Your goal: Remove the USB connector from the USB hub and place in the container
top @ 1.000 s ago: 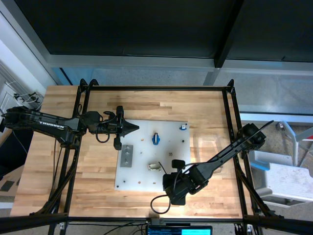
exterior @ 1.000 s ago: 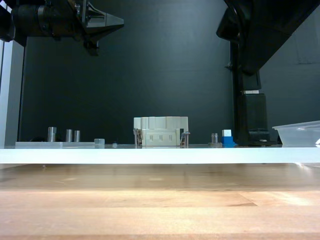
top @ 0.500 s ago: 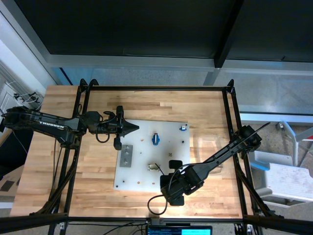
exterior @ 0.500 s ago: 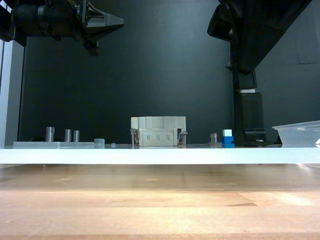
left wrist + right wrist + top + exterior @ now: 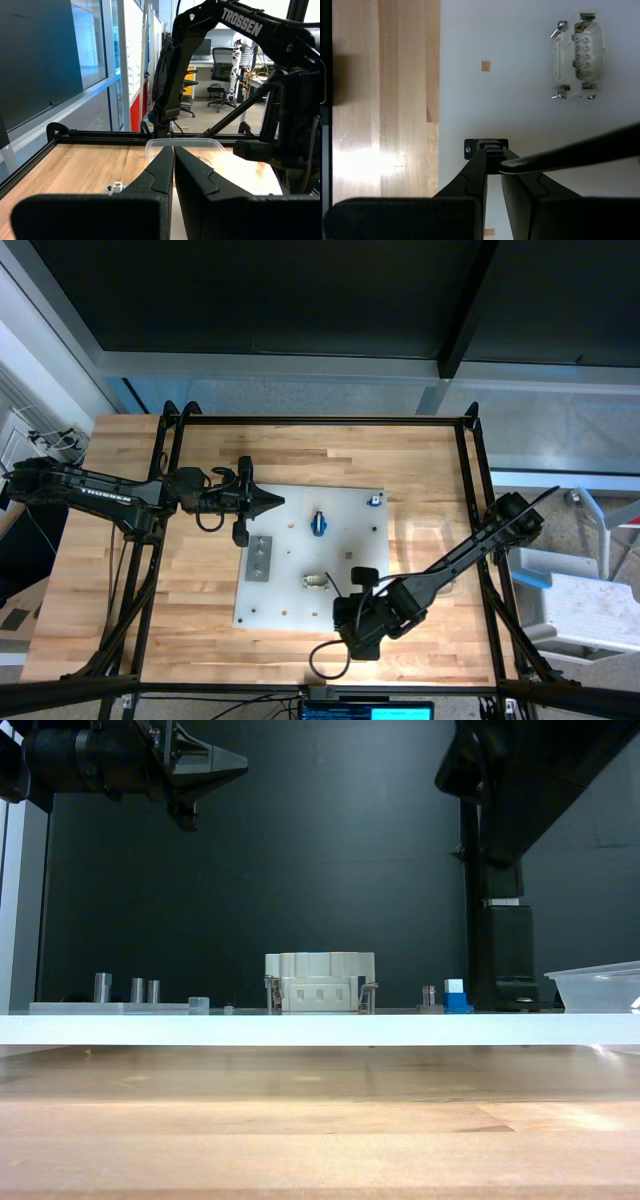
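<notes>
From above, the white board (image 5: 290, 592) lies flat and matte on the pale planked wooden table (image 5: 140, 580). The left gripper (image 5: 272, 500) hangs over the board's far left corner as a black tapering wedge. The right gripper (image 5: 358, 581) points down over the board's near right part. Beside it the USB connector (image 5: 332, 584) shows as a thin, curved black cable. The container (image 5: 432, 538), a faint clear tub with rounded corners, sits on the wood just off the board's right edge.

At table height the board is a thin white slab. A ribbed cream plastic block (image 5: 320, 982) stands on its middle and short metal pegs (image 5: 130, 990) on its left. The left gripper hangs high above the board, and the container's glossy rim shows past the board's right end.

The left wrist view shows the left gripper's smooth black fingers (image 5: 157, 175) pressed together, holding nothing.

In the right wrist view the right gripper's fingers (image 5: 470, 182) narrow to a tight pinch on the connector's small plug. The plug sits in the USB hub (image 5: 475, 146), a small squarish black block on the board near its edge. The glossy black cable arcs away from the plug.
</notes>
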Available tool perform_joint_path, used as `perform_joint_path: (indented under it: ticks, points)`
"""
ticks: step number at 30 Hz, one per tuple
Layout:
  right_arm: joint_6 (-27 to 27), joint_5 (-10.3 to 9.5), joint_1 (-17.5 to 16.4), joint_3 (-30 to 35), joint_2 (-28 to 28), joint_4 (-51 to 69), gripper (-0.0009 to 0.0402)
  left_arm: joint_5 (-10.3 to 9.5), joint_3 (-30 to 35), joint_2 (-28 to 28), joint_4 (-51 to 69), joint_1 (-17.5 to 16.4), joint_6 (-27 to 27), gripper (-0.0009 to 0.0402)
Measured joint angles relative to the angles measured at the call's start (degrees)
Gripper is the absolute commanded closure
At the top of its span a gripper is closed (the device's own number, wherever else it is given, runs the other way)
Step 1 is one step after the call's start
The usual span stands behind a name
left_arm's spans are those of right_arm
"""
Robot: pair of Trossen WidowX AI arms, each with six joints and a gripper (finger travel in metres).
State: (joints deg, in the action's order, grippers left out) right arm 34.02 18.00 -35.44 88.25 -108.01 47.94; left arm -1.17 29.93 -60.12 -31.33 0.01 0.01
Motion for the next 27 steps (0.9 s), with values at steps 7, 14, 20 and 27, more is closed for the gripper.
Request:
perform_joint_path:
  ticks: [7, 14, 20, 27]
  points:
    - [1.68, 2.82, -1.33, -3.87, 2.14, -4.96, 0.0393, 0.0, 0.02, 0.0, 0.0, 0.0, 0.02, 0.0392]
    - [3.1, 3.91, -2.12, -8.15, 4.35, -11.17, 0.0393, 0.02, 0.02, 0.0, 0.0, 0.0, 0.0, 0.0392]
    - [3.63, 4.28, -2.49, -9.4, 4.9, -12.2, 0.0393, 0.0, 0.0, 0.0, 0.0, 0.0, 0.0, 0.0392]
    - [3.76, 3.48, -2.67, -9.42, 5.66, -11.17, 0.0393, 0.0, 0.0, 0.0, 0.0, 0.0, 0.0, 0.0392]
